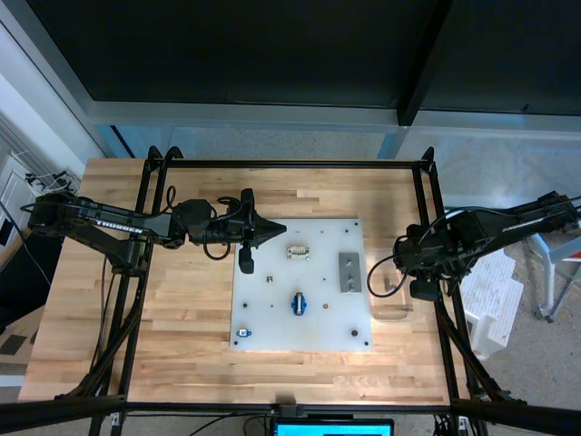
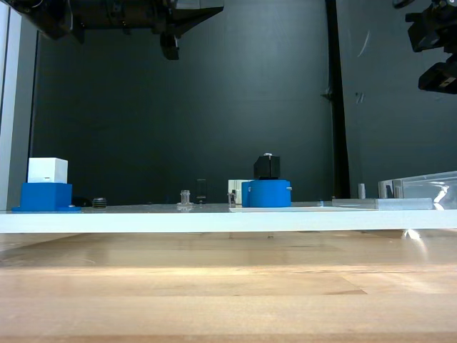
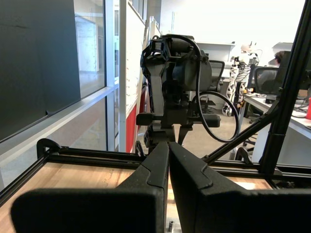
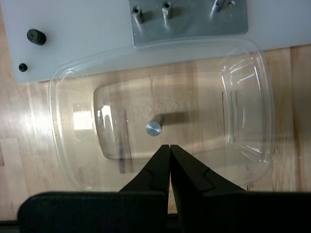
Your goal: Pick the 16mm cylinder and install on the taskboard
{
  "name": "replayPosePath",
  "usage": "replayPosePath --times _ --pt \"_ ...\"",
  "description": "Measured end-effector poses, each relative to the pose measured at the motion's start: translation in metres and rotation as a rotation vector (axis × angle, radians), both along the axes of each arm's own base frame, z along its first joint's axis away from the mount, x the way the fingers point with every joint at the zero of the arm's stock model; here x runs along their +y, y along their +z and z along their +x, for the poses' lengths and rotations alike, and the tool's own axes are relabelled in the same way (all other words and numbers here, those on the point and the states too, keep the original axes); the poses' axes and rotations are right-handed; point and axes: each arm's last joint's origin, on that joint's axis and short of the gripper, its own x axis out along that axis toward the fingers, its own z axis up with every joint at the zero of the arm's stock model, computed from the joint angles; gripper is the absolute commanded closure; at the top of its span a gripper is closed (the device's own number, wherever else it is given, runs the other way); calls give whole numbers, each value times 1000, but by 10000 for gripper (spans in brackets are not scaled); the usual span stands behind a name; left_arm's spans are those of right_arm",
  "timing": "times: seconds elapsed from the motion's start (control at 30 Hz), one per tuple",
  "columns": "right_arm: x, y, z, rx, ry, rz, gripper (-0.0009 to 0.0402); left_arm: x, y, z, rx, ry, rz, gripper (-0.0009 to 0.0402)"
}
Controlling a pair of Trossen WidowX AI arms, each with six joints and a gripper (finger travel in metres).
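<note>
The 16mm cylinder (image 4: 153,128) is a small silver peg standing upright in the clear plastic tray (image 4: 243,97), just off the taskboard's (image 4: 82,29) edge. My right gripper (image 4: 170,147) hangs above the tray with its fingers shut and empty, the tips just short of the peg. In the high view the right gripper (image 1: 407,260) is over the tray (image 1: 388,304) beside the taskboard (image 1: 272,309). My left gripper (image 1: 278,228) is held high over the board's far left edge, shut and empty, pointing right.
The board carries a grey metal block (image 1: 349,271) with pegs (image 4: 166,7), a blue fitting (image 1: 299,303), a beige connector (image 1: 297,251) and a blue-and-white block (image 2: 46,187). A black frame (image 1: 427,209) borders the table.
</note>
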Motion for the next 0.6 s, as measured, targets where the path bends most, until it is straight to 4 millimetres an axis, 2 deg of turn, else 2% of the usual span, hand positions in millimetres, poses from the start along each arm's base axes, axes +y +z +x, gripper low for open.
replayPosePath --times 0.6 --pt "4 -5 6 47 10 -14 393 0 0 0 0 0 0 393"
